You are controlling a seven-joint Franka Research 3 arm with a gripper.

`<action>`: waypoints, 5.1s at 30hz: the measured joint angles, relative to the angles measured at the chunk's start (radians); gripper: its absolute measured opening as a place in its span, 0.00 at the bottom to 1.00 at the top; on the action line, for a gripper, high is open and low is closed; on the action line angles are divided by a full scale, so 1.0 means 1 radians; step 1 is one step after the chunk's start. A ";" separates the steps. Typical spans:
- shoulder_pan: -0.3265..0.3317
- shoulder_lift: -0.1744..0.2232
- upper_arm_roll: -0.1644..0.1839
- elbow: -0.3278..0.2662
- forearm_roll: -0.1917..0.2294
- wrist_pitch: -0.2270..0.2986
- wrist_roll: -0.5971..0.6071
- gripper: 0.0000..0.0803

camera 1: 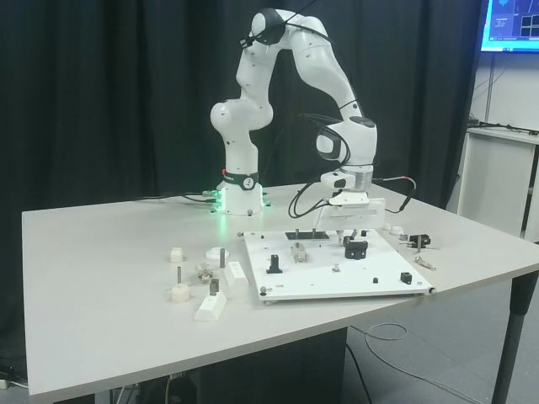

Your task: Remove round peg 4.

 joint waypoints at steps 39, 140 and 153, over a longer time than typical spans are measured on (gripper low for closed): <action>-0.043 -0.016 -0.078 0.213 -0.012 -0.271 -0.039 1.00; 0.046 -0.307 -0.074 0.082 -0.180 -0.397 0.189 1.00; 0.038 -0.278 -0.074 -0.017 -0.174 -0.200 0.207 1.00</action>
